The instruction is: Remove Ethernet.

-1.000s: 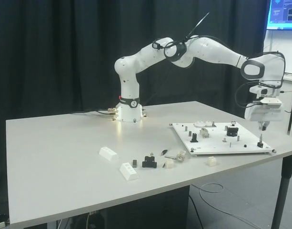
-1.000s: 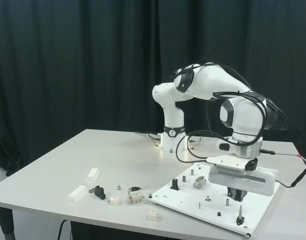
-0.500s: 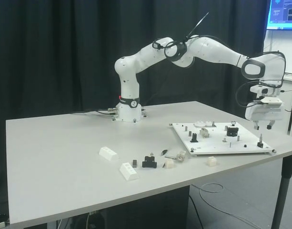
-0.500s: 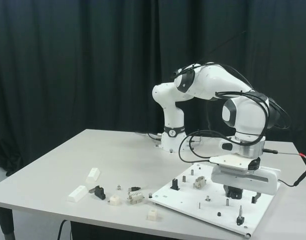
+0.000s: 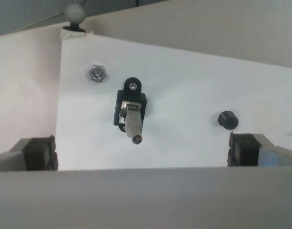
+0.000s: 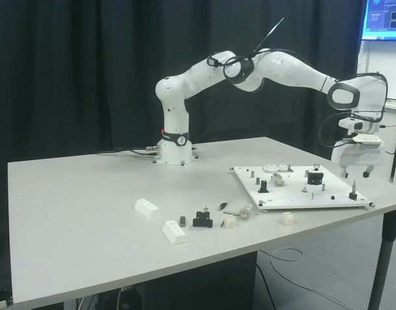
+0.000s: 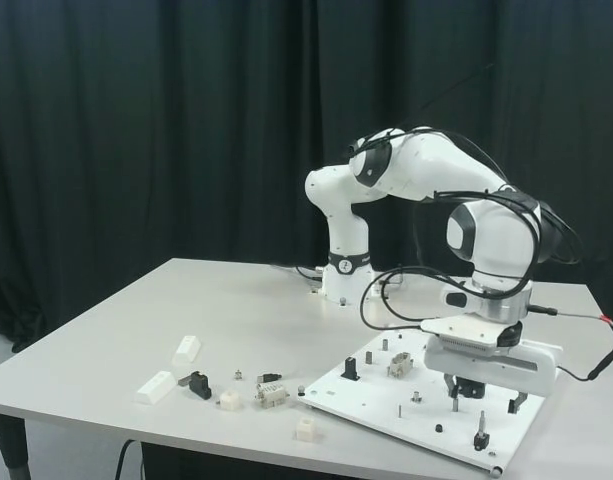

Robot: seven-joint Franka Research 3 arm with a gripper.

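The Ethernet plug (image 5: 132, 121), a short grey connector, stands upright in a small black socket on the white board (image 5: 184, 86), near the board's outer corner. It shows in the first room view as the plug (image 6: 353, 190) and in the second as the plug (image 7: 480, 432). My gripper (image 5: 143, 152) hangs open straight above it, clear of it, with one black finger (image 5: 38, 153) well out on either side. In the room views the gripper (image 6: 356, 173) (image 7: 481, 397) holds nothing.
On the board near the plug are a black stud (image 5: 227, 119), a hex nut (image 5: 97, 73), a black part (image 6: 314, 176) and several pegs. Loose on the table lie white blocks (image 6: 146, 207) (image 6: 174, 232), a black connector (image 6: 202, 220) and a white cube (image 6: 287, 218).
The gripper has risen from just above the plug, and its fingers, close together a second ago, now stand wide apart. The plug stays in its socket.
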